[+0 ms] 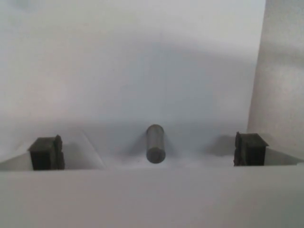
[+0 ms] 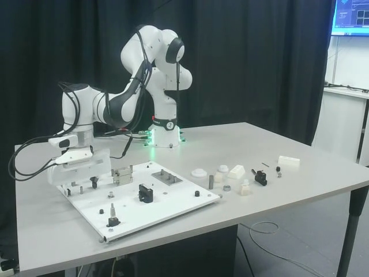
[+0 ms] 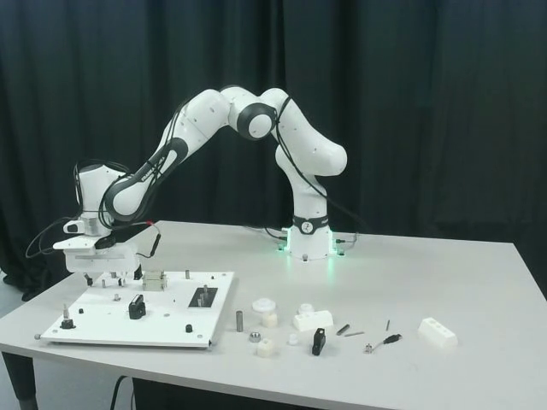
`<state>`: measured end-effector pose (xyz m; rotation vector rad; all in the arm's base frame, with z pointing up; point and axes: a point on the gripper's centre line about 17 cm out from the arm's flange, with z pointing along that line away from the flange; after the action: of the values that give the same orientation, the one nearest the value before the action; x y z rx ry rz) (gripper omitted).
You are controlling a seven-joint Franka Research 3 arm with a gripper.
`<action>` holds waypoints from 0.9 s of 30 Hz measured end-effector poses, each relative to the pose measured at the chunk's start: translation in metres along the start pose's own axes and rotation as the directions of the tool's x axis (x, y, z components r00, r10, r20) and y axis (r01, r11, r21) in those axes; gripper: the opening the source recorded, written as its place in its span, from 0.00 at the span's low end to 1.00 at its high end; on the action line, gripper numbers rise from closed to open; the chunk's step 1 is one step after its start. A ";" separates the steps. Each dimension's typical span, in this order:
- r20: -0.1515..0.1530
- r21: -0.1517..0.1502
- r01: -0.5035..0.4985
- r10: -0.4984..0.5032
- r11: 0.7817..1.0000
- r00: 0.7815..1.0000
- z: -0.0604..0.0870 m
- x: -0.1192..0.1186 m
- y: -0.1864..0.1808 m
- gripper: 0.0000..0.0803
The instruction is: Remove round peg 2.
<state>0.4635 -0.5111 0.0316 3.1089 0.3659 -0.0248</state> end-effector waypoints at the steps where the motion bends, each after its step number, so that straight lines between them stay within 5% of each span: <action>1: 0.000 0.000 0.002 -0.002 1.000 1.000 0.000 0.000 0.000 1.00; 12: -0.010 0.002 0.010 -0.010 1.000 1.000 0.003 0.001 0.002 1.00; 13: -0.011 0.001 0.009 -0.009 1.000 1.000 0.003 0.002 0.002 0.86; 14: -0.011 0.001 0.008 -0.008 1.000 1.000 0.003 0.002 0.003 0.86; 15: -0.013 0.001 0.007 -0.007 1.000 1.000 0.003 0.002 0.003 0.66; 20: -0.019 0.001 0.002 -0.002 1.000 1.000 0.003 0.004 0.004 0.66; 21: -0.019 0.001 0.001 -0.001 1.000 1.000 0.004 0.004 0.005 0.43; 26: -0.020 0.001 0.001 -0.001 1.000 1.000 0.004 0.004 0.005 0.43; 27: -0.020 0.004 0.001 -0.001 1.000 1.000 0.004 0.005 0.004 0.21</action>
<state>0.4687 -0.5138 0.0275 3.1152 0.3680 0.0054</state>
